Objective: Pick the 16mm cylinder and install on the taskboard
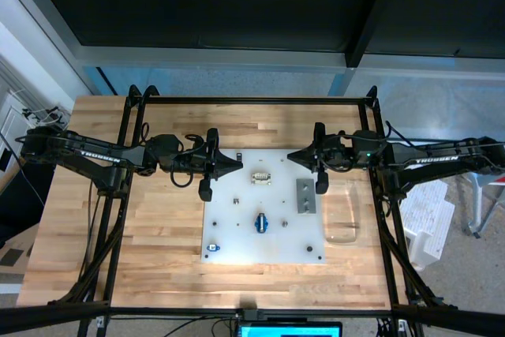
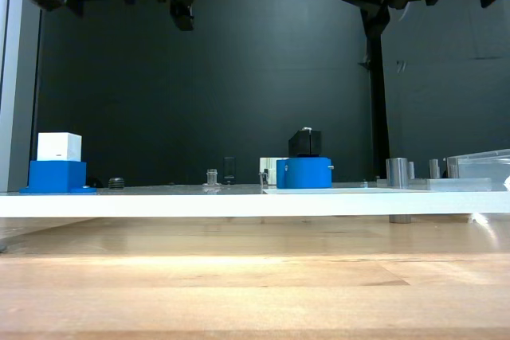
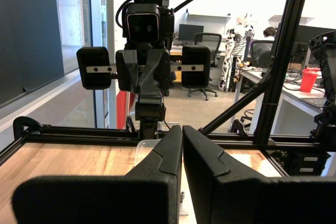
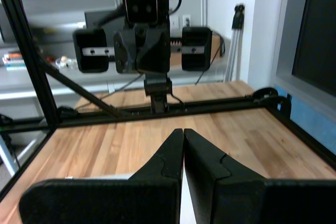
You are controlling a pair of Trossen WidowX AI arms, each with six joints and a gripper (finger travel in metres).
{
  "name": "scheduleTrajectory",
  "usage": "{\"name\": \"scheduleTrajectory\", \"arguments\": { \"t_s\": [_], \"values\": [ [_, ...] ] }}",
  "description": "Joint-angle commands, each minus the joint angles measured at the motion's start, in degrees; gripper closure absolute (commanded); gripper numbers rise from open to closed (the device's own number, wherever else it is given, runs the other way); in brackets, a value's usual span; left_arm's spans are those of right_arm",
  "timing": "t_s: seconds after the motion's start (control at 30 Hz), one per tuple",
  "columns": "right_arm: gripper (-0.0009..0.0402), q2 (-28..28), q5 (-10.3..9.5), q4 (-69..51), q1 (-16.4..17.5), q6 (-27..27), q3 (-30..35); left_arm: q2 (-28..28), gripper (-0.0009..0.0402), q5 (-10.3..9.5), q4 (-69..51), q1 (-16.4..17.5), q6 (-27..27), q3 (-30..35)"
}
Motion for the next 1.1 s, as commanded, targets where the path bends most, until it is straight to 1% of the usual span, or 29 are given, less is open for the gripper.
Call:
{"name": "scheduleTrajectory", "arguments": {
  "t_s": [0.03,0.2,0.27,1.1],
  "values": [
    [0.0394,-1.07,-0.48,1.31,-0.17,0.07,-1.22,0.02,0.0393,0.02,0.02,0.0,0.02,0.0],
    [0.0393,-2.14,-1.27,1.33,-0.09,0.15,-1.9,0.02,0.0393,0.02,0.02,0.0,0.02,0.0],
    [0.0393,-2.32,-2.34,1.31,-0.07,0.5,-1.99,0.02,0.0393,0.0,0.02,0.0,0.02,0.0],
    [0.0393,-2.29,-2.34,0.0,-0.02,0.52,-1.99,0.02,0.0393,0.02,0.02,0.0,0.02,0.0]
  ]
}}
